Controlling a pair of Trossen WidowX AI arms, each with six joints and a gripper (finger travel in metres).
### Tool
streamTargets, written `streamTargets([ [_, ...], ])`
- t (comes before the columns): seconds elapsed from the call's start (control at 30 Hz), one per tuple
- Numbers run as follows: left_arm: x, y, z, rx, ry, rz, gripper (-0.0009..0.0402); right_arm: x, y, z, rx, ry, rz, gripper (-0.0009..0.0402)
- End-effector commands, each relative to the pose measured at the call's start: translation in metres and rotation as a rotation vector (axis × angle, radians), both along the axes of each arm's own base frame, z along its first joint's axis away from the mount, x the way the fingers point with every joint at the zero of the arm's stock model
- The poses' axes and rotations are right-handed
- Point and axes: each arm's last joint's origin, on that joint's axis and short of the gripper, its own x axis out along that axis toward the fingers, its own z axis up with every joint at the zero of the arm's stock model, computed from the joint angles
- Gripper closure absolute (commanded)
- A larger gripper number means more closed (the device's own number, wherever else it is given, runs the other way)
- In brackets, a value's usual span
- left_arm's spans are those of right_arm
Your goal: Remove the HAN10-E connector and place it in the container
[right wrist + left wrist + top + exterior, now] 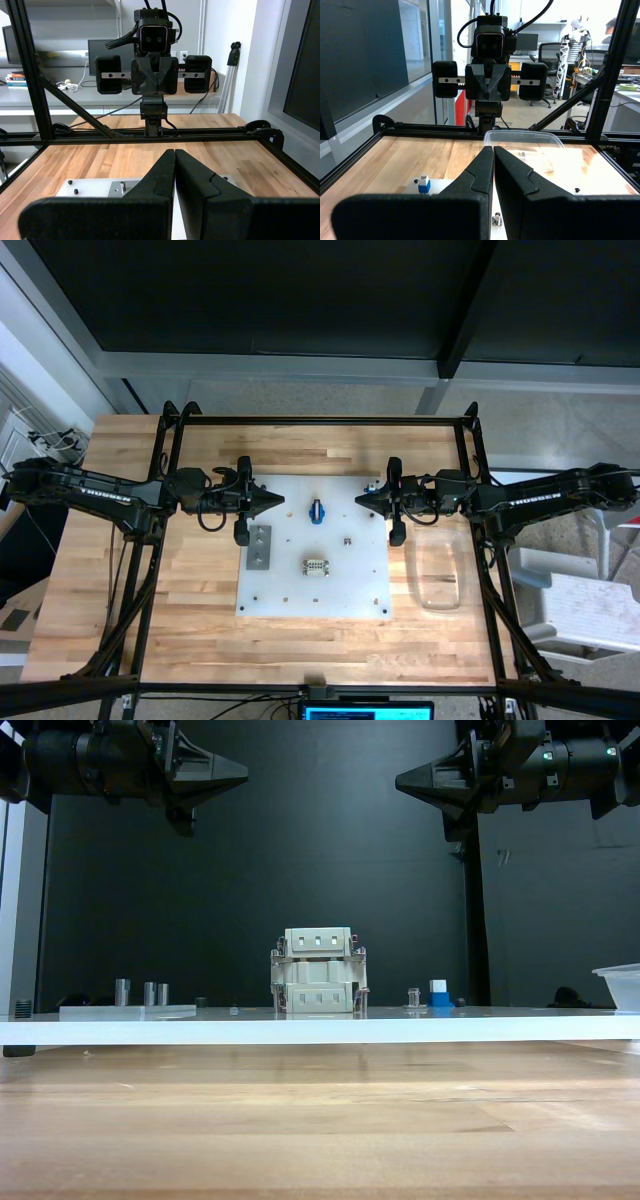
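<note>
Left pincer (279,502) and right pincer (360,500) hang high above the far part of the white board (330,595), tips pointing at each other and well apart. Both are clenched on nothing, fingers pressed together.

There are two arms, and one of each thing:
- One HAN10-E connector (316,567) stands upright on the board's near half, beneath neither pincer.
- One container (437,575) lies on the desk (200,640), just beside the board's right edge.
- One blue upright piece (316,511) stands between the pincer tips, down on the board.
- One grey metal plate (260,546) with two holes lies near the board's left edge.

The desk is pale wood planks inside a black frame (320,421) – grey floor and a dark panel beyond. White lettering on the arms looks like "TROSSEN".
</note>
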Motion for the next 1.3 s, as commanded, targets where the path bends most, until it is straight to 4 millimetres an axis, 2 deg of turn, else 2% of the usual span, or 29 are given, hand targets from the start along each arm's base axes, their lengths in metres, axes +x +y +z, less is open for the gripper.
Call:
streamTargets([
  [0.03, 0.0, 0.0, 0.0, 0.0, 0.0, 0.0, 0.0393, 0.0, 0.0, 0.0, 0.0, 0.002, 0.0, 0.0393],
  [0.4, 0.0, 0.0, 0.0, 0.0, -0.001, 0.0, 0.0393, 0.0, 0.0, 0.001, 0.03, -0.003, 0.002, 0.0393],
  [0.67, 0.0, 0.0, 0.0, 0.0, 0.0, 0.0, 0.0393, 0.005, 0.001, 0.017, 0.06, 0.012, 0.007, 0.0393],
  [0.8, 0.0, 0.0, 0.0, 0.0, -0.001, 0.0, 0.0393, 0.011, 0.002, 0.028, 0.061, 0.122, 0.005, 0.0393],
  [1.0, 0.0, 0.0, 0.0, 0.0, -0.001, 0.0, 0.0393, 0.019, 0.003, 0.056, 0.084, 0.25, 0.006, 0.0393],
  [1.3, 0.0, 0.0, 0.0, 0.0, 0.0, 0.0, 0.0393, 0.045, 0.011, 0.092, 0.075, 0.5, 0.022, 0.0393],
])
